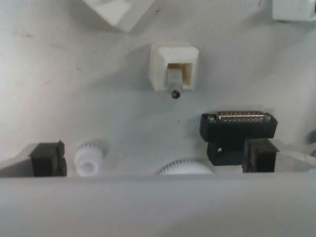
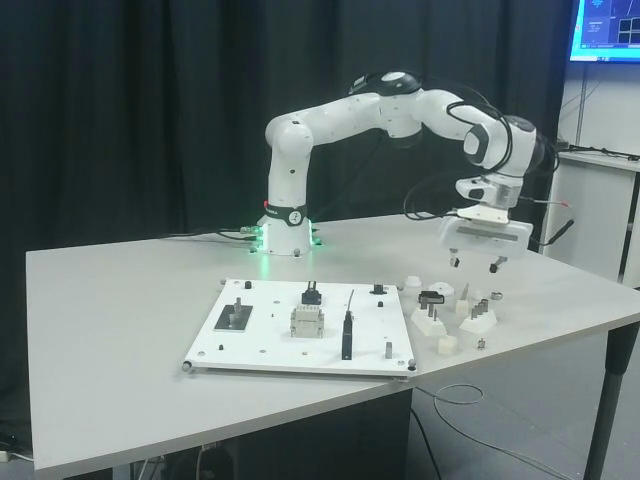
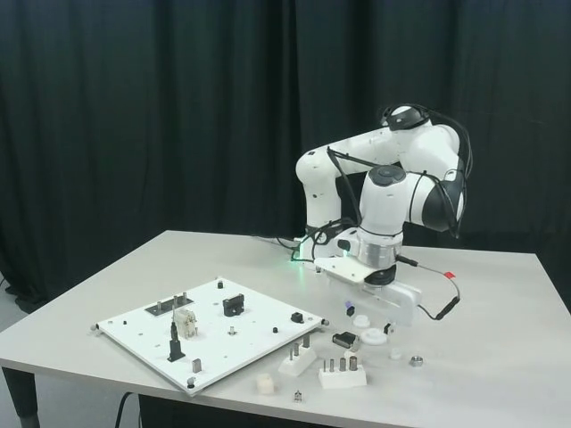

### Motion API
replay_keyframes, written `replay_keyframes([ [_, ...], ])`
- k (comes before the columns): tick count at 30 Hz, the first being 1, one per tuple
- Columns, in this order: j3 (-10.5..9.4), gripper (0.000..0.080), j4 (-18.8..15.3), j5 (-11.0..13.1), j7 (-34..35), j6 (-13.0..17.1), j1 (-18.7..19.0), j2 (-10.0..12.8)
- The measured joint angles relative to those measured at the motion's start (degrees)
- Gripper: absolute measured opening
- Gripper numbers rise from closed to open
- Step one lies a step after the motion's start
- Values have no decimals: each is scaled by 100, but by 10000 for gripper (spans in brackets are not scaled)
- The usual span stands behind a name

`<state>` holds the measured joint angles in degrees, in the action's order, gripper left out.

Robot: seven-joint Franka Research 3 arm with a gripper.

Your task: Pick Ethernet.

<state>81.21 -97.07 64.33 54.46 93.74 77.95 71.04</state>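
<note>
No text, label, brand or number can be read anywhere. The wall screen (image 2: 607,30) shows only unreadable marks.

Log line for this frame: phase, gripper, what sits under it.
phase: hovering over loose parts, nothing grasped | gripper: open, above table | below: white holder, black connector, white gears | contact: none

Two white gears (image 1: 89,159), one black connector (image 1: 238,123), one white board (image 2: 305,325)
</note>
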Motion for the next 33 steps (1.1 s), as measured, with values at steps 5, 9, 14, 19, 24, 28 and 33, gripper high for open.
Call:
replay_keyframes([
  [5, -60, 800, -213, -97, 148, 284, 152, 10],
  [9, -109, 800, -412, -139, 232, 532, 284, 9],
  [14, -160, 800, -642, -136, 288, 835, 428, 9],
  [19, -245, 800, -789, -121, 312, 1113, 517, 7],
  [24, -359, 800, -850, -112, 318, 1376, 547, 5],
  [28, -438, 800, -887, -91, 331, 1563, 552, 4],
  [33, -485, 800, -921, -90, 336, 1740, 552, 4],
])
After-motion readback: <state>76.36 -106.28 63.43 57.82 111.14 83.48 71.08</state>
